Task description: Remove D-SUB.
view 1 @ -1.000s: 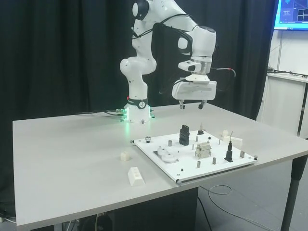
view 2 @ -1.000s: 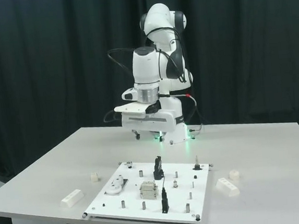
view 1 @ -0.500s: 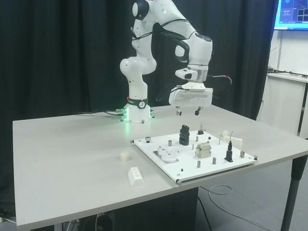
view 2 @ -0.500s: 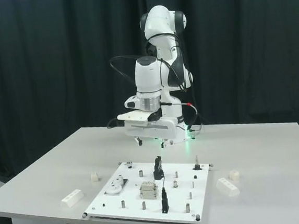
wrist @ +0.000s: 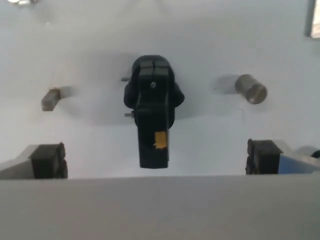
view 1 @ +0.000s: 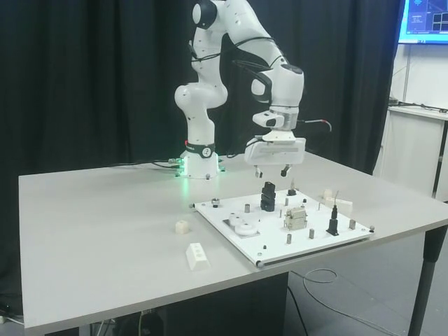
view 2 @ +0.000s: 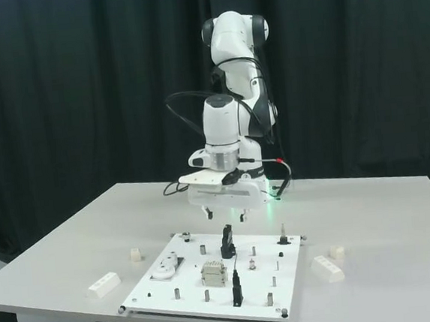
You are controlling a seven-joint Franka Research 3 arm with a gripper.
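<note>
Black curtains behind, I hold the gripper (view 1: pixel 270 170) spread and empty above the rigid black D-SUB (wrist: pixel 151 107) standing on the white board (view 2: pixel 188 287); grip its flat sides.

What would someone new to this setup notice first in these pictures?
Probably the white arm arched over the grey table, its gripper open and hovering just above the white board. Directly beneath stands a black connector, framed between both fingertips in the wrist view. Two small white blocks lie on the table beside the board.
</note>
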